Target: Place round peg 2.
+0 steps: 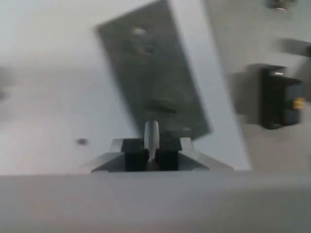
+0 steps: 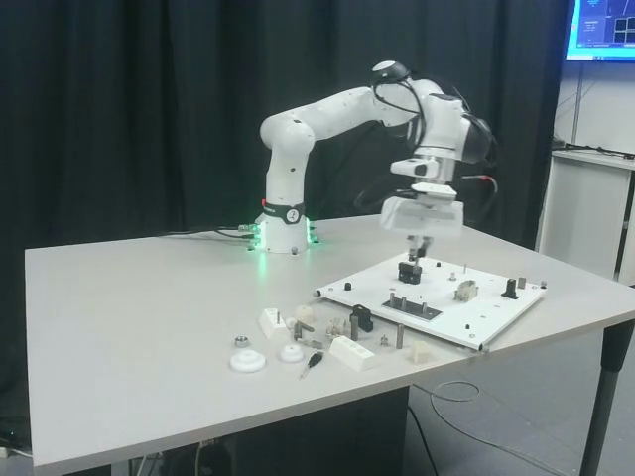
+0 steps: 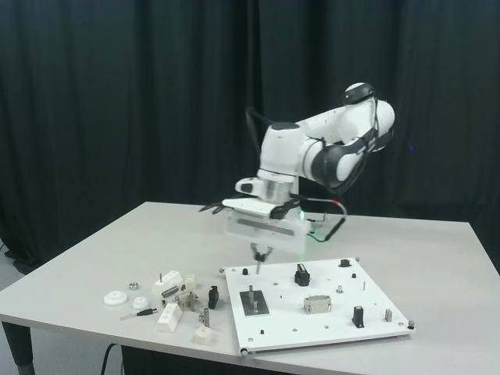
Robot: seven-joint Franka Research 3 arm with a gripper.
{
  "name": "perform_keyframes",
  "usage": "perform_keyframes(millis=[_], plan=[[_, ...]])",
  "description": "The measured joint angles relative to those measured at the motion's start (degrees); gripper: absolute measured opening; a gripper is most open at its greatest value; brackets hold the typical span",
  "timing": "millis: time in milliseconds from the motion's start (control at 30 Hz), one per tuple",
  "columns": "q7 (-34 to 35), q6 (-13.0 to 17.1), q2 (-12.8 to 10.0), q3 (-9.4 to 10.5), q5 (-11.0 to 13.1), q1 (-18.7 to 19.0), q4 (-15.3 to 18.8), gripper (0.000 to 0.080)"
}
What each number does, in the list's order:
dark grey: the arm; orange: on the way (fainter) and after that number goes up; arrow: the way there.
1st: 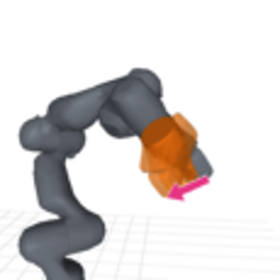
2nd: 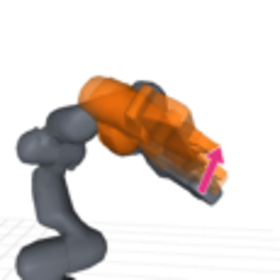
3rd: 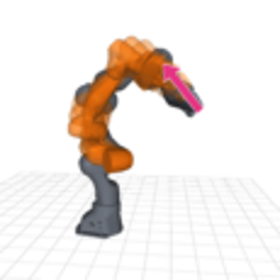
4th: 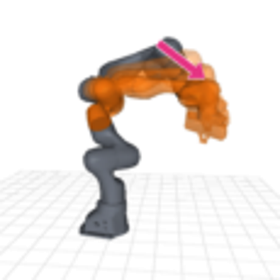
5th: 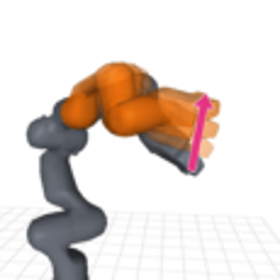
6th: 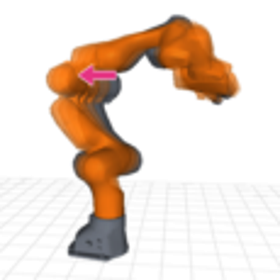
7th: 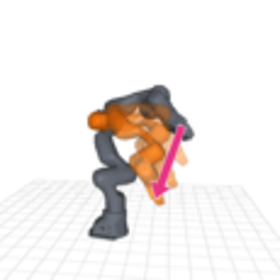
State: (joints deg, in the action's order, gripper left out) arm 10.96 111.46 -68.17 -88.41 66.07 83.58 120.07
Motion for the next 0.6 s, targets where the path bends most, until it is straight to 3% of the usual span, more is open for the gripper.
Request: perform_keyframes(millis=[267, 600], plan=[[-6.90, 1.16, 0.00, -0.53, 2.43, -3.68, 3.34, 0.0060], [-15.91, 1.26, -0.70, -0.51, 8.10, -8.74, 6.39, 0.0060]])
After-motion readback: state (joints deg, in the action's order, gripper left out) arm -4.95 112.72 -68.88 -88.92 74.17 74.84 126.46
